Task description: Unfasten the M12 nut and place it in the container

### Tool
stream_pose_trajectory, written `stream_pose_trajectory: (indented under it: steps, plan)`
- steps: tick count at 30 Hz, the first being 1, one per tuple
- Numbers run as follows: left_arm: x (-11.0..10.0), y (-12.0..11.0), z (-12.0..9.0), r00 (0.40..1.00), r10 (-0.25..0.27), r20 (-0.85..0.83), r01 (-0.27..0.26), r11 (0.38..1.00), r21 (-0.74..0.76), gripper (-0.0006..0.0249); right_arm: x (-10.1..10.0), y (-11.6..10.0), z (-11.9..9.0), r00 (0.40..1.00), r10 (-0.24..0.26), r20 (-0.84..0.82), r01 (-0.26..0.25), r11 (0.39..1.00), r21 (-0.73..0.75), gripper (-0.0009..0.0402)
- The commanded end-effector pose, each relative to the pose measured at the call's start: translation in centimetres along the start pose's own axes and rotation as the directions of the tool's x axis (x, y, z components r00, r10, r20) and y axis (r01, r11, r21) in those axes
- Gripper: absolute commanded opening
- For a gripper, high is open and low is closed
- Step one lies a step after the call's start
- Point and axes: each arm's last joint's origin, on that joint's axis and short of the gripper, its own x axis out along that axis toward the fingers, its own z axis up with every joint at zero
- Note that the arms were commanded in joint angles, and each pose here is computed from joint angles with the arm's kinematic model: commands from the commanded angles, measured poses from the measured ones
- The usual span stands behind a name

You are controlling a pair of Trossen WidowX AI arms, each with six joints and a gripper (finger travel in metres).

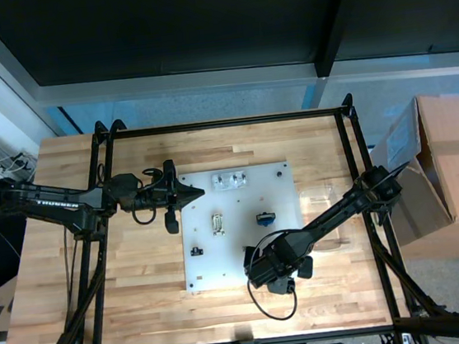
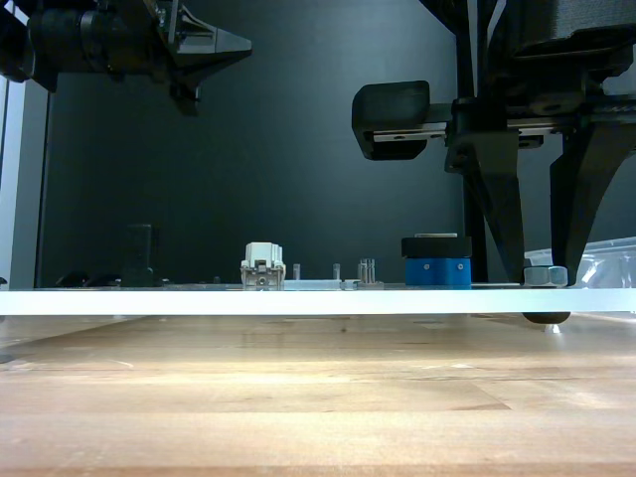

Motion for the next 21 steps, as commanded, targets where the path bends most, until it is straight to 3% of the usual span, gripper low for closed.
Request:
stream_pose_trajectory:
  steps: [1, 18, 21]
  plan:
    - [0.0, 0.0, 0.0, 1.000, 0.000, 0.000, 0.000, 1.000, 0.000, 0.0000, 0.0, 0.0, 0.1, 1.000, 0.003, 0.004, -0.003, 1.000, 0.001, 0.0024]
    - [0.0, 0.0, 0.0, 1.000, 0.000, 0.000, 0.000, 1.000, 0.000, 0.0000, -0.7, 0.3, 0.0, 1.000, 0.002, 0.005, -0.002, 1.000, 0.010, 0.0218]
    - [0.0, 0.0, 0.0, 1.000, 0.000, 0.000, 0.000, 1.000, 0.000, 0.0000, -1.6, 0.4, 0.0, 1.000, 0.003, 0.004, -0.003, 0.990, 0.141, 0.0225]
